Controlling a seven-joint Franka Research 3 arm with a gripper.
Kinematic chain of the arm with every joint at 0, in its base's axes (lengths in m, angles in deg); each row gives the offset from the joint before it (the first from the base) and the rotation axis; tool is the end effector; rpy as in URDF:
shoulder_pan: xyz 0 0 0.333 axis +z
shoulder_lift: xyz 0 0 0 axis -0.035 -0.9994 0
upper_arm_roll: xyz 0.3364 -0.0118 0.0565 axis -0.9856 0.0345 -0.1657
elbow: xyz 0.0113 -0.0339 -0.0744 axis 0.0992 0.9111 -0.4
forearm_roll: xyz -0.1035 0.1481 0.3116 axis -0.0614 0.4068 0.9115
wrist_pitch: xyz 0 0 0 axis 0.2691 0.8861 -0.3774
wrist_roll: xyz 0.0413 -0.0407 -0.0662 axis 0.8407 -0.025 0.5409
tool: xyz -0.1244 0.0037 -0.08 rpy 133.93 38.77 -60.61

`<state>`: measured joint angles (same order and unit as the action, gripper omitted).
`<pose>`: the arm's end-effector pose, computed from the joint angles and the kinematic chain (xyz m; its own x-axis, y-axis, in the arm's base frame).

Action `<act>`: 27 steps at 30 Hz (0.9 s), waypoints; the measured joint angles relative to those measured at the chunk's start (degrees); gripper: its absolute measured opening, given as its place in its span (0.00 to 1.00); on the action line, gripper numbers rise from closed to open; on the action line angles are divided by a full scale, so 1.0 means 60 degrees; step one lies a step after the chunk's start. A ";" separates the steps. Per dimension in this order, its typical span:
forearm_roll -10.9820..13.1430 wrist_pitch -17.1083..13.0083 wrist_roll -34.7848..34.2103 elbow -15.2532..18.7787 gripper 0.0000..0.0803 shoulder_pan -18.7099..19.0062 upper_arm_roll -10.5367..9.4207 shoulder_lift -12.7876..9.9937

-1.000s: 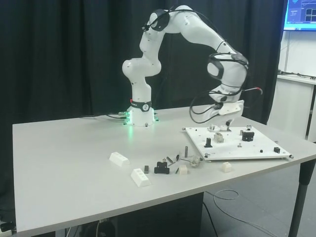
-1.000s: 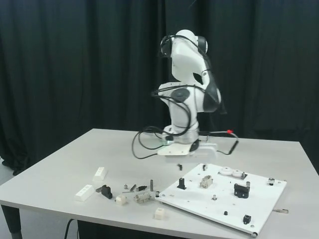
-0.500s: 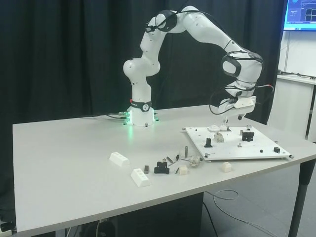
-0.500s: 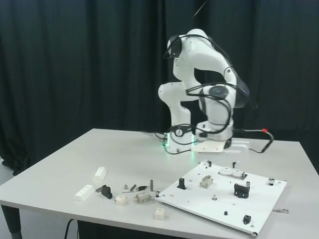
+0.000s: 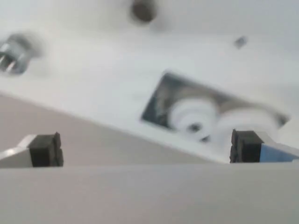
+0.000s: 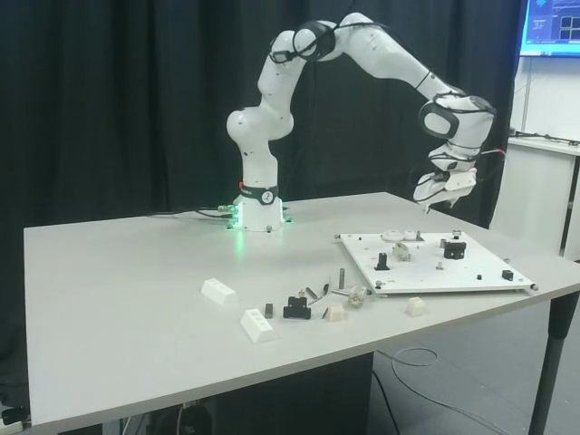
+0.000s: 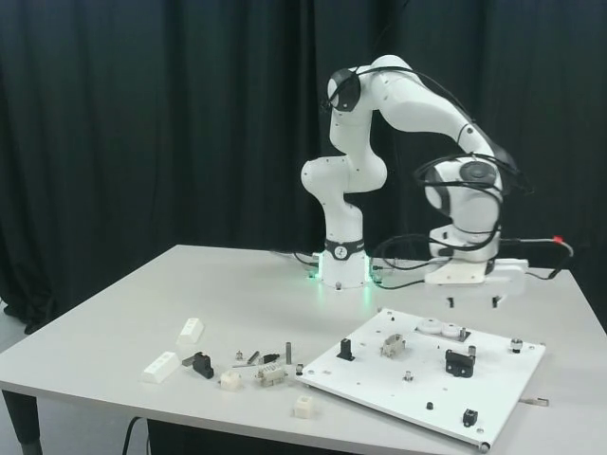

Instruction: Remove bolt 4.

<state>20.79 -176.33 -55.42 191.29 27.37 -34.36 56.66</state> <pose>0.4600 0.3490 0.2916 0.6987 -0.6463 -0.3067 -0.6099 -0.7623 0.2166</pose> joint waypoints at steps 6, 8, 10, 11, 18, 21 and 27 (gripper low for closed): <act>-0.0103 -0.0128 -0.0092 0.0207 1.00 0.0144 -0.0652 -0.0008; -0.0173 -0.0240 -0.0091 0.0273 1.00 0.0266 -0.0753 -0.0011; -0.0213 -0.0360 -0.0091 0.0349 1.00 0.0425 -0.0795 -0.0012; -0.0215 -0.0429 -0.0091 0.0386 1.00 0.0508 -0.0795 -0.0012; -0.0212 -0.0976 -0.0265 0.0569 1.00 0.0964 -0.0787 -0.0046; -0.0195 -0.1259 -0.0696 0.0608 1.00 0.1104 -0.0786 -0.0060; -0.0189 -0.1915 -0.2214 0.0609 1.00 0.1371 -0.0768 -0.0070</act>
